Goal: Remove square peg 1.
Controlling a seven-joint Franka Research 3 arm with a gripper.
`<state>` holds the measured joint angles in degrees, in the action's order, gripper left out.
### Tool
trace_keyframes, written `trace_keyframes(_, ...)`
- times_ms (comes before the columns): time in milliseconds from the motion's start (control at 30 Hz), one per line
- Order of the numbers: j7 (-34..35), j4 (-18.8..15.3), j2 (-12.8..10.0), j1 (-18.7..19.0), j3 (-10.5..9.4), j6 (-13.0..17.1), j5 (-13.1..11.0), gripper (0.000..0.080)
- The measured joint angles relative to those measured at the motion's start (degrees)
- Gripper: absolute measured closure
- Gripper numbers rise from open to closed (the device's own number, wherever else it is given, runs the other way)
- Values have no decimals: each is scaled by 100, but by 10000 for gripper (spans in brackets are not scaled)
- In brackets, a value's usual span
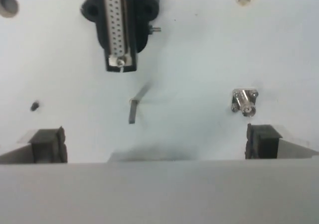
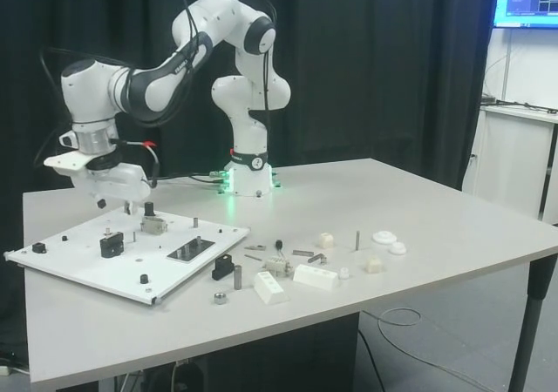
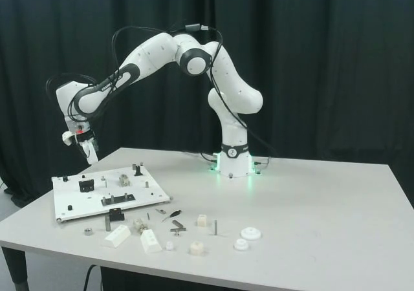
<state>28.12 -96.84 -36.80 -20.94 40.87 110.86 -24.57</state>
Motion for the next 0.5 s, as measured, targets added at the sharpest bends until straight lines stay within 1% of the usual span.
trace_keyframes(300, -134, -728, 269, 188, -6, 786, -70, 3)
trace_keyframes(500, -543, -1052, 394, 324, -15, 1156, -182, 3)
